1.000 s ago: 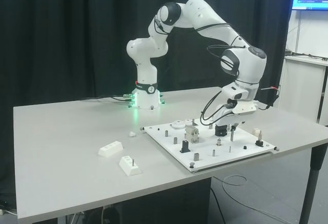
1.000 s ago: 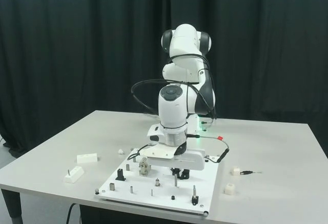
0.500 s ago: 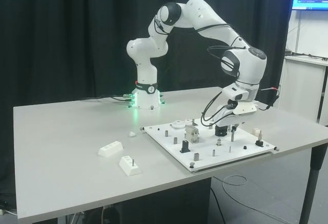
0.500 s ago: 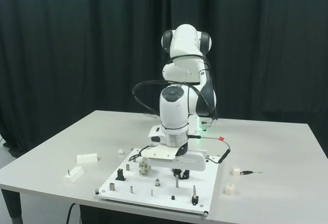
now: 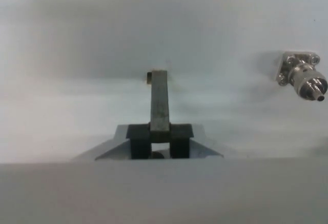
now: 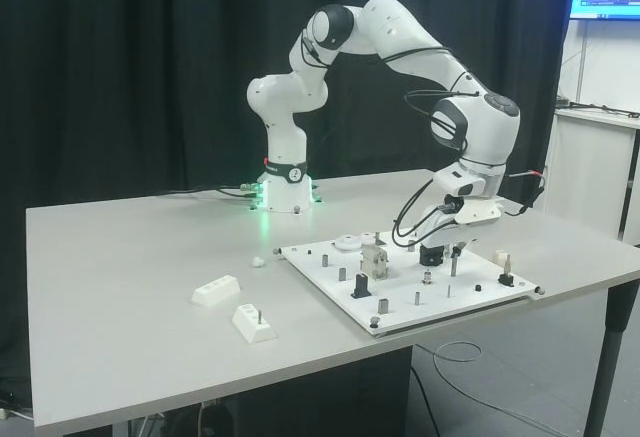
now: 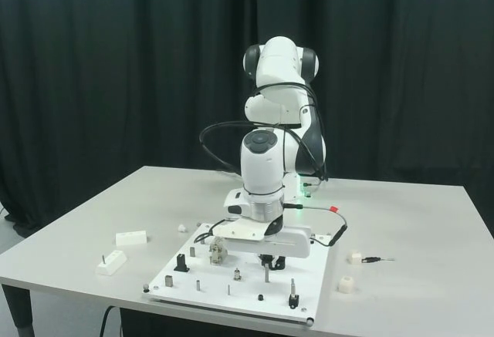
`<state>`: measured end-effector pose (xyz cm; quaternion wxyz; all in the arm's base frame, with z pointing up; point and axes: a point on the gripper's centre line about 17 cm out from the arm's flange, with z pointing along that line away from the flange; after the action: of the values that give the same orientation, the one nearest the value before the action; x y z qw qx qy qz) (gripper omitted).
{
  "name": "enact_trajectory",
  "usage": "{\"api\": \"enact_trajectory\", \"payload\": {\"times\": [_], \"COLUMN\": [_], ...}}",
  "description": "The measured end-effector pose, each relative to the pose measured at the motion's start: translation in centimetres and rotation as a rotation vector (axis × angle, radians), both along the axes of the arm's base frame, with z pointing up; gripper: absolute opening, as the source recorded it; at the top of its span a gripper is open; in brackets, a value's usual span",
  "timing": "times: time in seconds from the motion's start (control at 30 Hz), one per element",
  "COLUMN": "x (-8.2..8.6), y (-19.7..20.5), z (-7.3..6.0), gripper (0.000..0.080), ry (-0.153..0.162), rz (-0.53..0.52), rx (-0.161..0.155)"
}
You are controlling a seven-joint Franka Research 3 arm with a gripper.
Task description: Insert square peg 2.
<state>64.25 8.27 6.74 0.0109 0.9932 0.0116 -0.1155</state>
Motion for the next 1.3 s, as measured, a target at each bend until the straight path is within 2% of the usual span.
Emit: {"api": "enact_trajectory", "payload": {"times": [0.6, 1.3], "x": [-0.47, -0.47], "y": [0.35, 0.35], "z": [-0.11, -0.26], "gripper": [0.0070, 0.0070], "ry": [0.006, -0.002], "rz": [0.005, 0.007], "rx": [0.000, 0.000]}}
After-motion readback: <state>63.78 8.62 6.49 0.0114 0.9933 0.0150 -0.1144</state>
